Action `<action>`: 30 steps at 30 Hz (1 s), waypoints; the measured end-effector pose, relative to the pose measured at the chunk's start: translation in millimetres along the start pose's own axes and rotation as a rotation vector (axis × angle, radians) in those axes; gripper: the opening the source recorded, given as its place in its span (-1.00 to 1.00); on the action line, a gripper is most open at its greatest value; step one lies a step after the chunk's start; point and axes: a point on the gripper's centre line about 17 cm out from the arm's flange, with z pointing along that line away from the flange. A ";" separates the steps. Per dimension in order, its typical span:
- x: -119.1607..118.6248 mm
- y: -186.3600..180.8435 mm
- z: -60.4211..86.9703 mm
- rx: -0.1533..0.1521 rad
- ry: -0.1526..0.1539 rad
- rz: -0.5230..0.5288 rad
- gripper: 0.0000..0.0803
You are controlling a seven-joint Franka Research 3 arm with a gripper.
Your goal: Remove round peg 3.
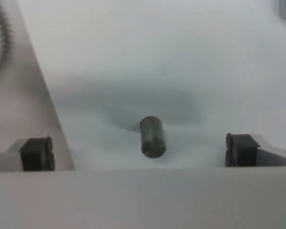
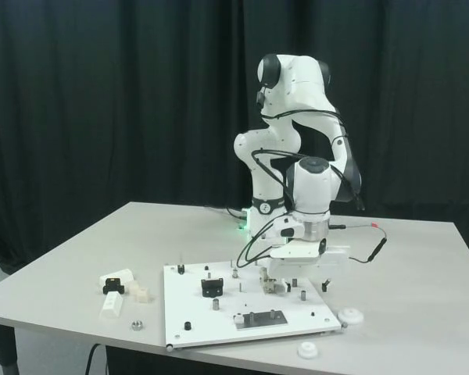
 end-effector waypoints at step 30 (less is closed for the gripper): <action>1.4 3.2 16.6 0.029 0.055 0.048 0.99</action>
